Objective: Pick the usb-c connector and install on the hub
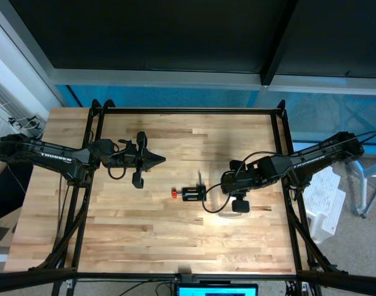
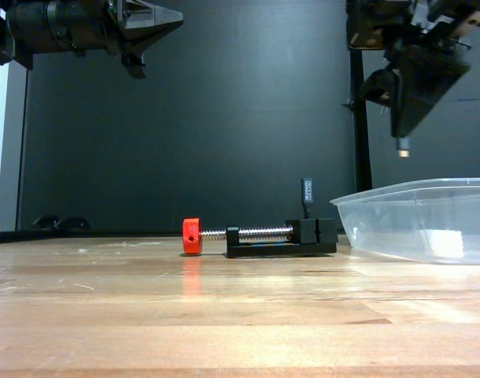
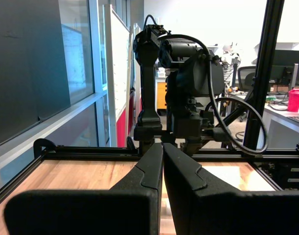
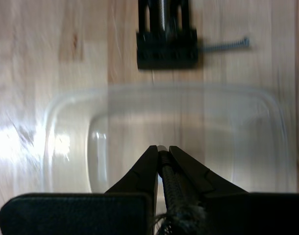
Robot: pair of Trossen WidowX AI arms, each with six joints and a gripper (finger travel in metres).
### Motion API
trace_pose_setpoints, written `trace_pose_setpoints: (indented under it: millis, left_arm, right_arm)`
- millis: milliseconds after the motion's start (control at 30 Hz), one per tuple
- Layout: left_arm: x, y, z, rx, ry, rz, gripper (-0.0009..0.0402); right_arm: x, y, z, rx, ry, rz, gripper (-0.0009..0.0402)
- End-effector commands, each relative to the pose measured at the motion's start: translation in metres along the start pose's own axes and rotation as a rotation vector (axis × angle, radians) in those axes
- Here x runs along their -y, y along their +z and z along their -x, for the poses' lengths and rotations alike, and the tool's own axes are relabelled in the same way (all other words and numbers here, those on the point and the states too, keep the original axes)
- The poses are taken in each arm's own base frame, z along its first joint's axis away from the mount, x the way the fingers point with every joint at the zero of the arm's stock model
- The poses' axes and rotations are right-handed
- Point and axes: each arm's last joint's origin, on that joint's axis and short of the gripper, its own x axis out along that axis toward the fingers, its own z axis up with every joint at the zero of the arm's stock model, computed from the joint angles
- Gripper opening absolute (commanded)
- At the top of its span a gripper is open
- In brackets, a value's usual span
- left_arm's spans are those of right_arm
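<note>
**A:** Now scanning outward from the hub: noting the wooden table beneath it and the clear tray just beside it, on the right arm's side.

**B:** Spotting the left gripper well above the hub and off to the left, fingers pressed together, looking parked.

**A:** Watching the right gripper hovering above the tray, right of the hub, pinching the usb-c connector, silver tip pointing down.

**B:** Probably needing a sideways carry to above the hub's upright pin, staying plumb, lowering slowly, and releasing only once seated.
</note>
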Motion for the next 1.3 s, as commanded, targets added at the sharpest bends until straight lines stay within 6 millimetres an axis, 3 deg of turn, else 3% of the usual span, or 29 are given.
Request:
trace_pose_setpoints:
  millis: [33,800,1300]
  left_arm:
    - [0.0,0.0,0.0,0.0,0.0,0.0,0.0]
    - [0.0,0.0,0.0,0.0,0.0,0.0,0.0]
    - [0.0,0.0,0.0,0.0,0.0,0.0,0.0]
  right_arm:
    - [0.001,0.007,-0.006,0.031,0.003,-0.019,0.0]
    - [0.001,0.059,-0.027,0.022,-0.053,0.04,0.0]
    - [-0.003,0.074,-0.044,-0.004,-0.063,0.059,0.0]
